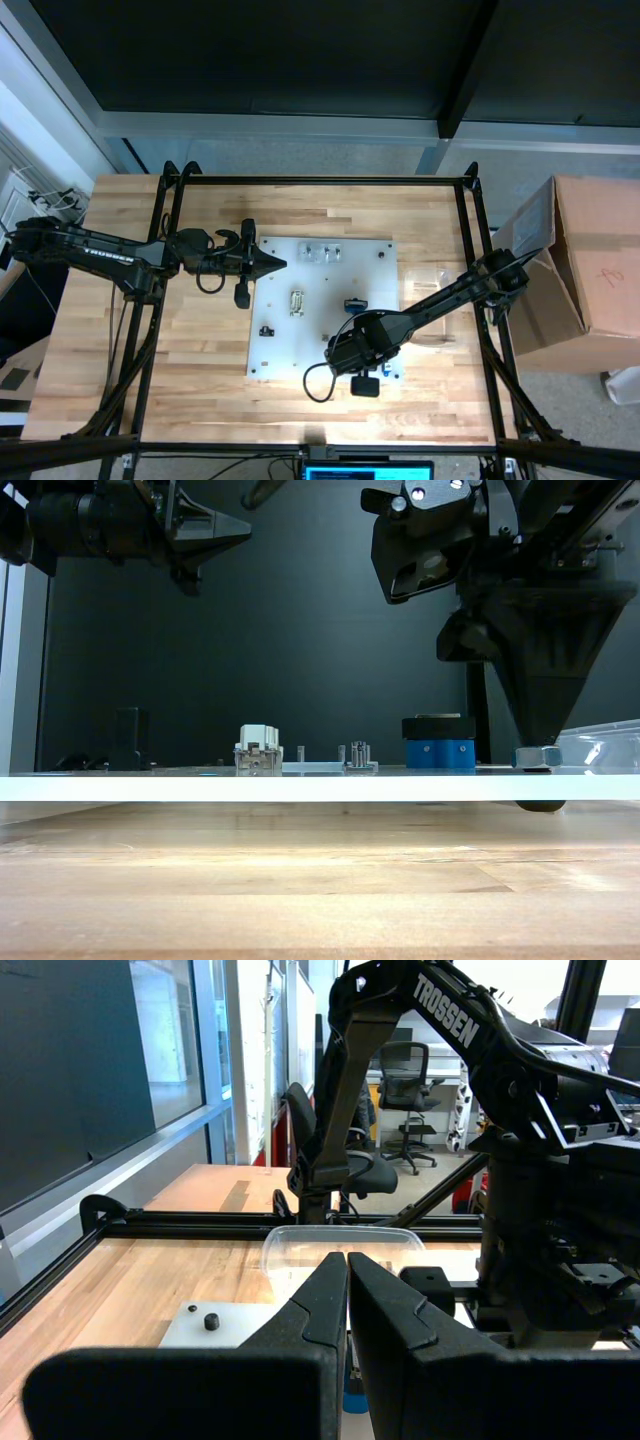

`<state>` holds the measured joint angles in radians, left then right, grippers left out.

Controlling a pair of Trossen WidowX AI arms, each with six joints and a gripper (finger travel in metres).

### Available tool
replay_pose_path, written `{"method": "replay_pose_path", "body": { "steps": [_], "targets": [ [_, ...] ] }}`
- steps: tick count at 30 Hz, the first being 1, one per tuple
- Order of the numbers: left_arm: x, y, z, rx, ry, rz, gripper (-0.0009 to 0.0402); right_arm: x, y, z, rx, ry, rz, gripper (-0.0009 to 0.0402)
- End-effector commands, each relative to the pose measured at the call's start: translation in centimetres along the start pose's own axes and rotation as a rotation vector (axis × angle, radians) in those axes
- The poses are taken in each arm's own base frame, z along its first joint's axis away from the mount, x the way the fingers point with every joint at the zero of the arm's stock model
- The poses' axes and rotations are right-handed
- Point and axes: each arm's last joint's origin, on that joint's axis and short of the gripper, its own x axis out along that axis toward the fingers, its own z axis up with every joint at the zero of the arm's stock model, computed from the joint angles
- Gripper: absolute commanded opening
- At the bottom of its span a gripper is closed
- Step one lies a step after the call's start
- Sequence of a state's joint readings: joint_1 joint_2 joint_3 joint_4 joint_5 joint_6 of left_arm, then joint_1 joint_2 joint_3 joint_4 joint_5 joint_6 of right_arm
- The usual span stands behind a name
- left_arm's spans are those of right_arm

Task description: Pick the M12 nut and place it on its threads and fasten

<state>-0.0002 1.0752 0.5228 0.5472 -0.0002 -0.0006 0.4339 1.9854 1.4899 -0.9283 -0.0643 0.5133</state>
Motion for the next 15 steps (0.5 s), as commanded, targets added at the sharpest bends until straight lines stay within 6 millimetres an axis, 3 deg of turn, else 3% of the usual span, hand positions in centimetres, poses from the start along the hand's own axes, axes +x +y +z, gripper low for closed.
{"method": "replay_pose_path", "body": {
  "steps": [1, 4, 12, 15],
  "targets": [
    [0.0, 0.0, 0.0, 0.0, 0.0, 0.0, 0.0, 0.3, 0.6, -0.2, -0.069, 0.093, 0.212, 0.0],
    [0.0, 0.0, 0.0, 0.0, 0.0, 0.0, 0.0, 0.1, 0.5, -0.5, -0.079, 0.121, 0.225, 0.0],
    [0.0, 0.0, 0.0, 0.0, 0.0, 0.0, 0.0, -0.5, -0.5, -0.2, 0.024, -0.029, -0.126, 0.0],
    [0.0, 0.0, 0.0, 0.0, -0.001, 0.0, 0.0, -0.2, -0.4, 0.0, 0.048, -0.043, -0.105, 0.0]
  ]
}}
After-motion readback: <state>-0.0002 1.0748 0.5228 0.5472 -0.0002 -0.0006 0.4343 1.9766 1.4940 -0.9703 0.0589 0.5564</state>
